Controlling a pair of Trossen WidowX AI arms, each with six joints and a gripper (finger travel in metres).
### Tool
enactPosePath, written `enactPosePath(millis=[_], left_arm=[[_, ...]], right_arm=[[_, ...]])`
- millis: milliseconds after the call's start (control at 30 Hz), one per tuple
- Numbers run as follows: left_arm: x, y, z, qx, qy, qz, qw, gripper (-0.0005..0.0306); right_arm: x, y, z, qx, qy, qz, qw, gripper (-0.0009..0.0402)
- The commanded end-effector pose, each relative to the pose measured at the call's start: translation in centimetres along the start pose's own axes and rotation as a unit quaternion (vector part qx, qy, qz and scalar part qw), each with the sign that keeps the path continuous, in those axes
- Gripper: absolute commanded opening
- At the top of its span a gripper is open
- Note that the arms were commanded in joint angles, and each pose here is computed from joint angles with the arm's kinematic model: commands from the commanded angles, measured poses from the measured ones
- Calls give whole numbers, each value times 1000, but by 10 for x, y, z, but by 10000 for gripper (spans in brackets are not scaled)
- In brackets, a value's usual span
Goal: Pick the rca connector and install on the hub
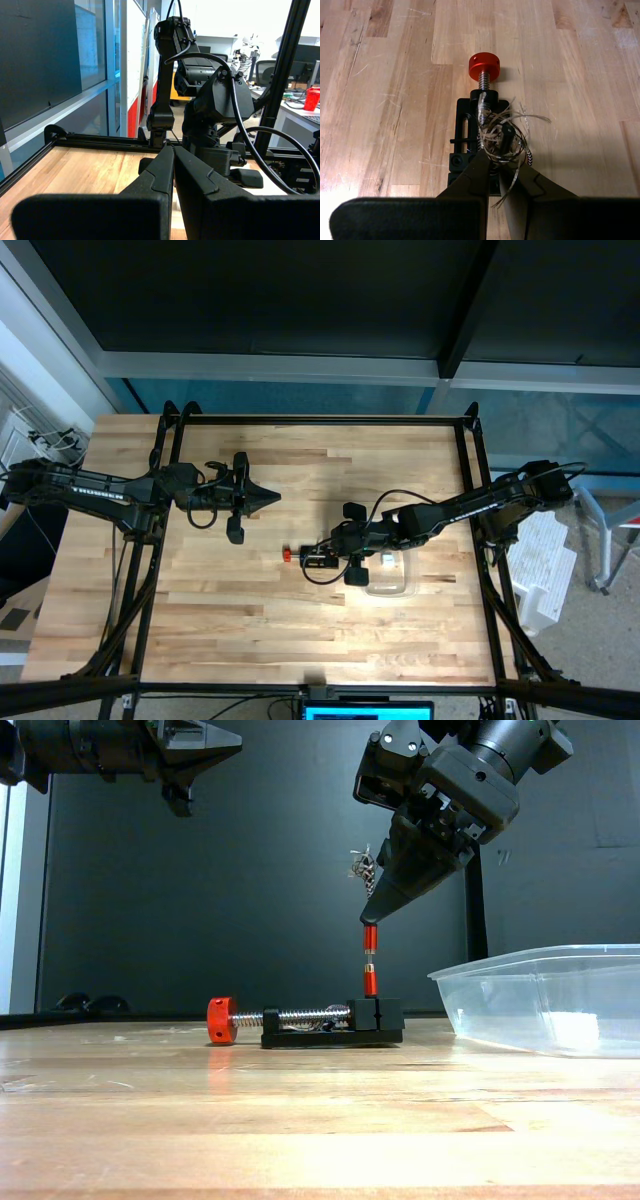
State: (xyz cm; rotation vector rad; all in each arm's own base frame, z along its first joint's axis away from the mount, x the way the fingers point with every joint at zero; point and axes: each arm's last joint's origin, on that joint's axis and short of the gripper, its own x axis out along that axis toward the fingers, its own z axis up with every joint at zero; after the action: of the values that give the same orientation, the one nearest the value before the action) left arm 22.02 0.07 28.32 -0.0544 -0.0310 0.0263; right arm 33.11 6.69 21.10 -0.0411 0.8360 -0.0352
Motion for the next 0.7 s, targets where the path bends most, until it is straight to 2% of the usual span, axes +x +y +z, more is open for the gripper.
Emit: enactPosePath(millis=[33,700], left_arm=[[0,0,0,0,0,0,1000,0],[0,0,0,0,0,0,1000,0]], right_arm=[[0,0,0,0,-1,0,1000,0],[5,1,-3,-5,1,0,1000,0]])
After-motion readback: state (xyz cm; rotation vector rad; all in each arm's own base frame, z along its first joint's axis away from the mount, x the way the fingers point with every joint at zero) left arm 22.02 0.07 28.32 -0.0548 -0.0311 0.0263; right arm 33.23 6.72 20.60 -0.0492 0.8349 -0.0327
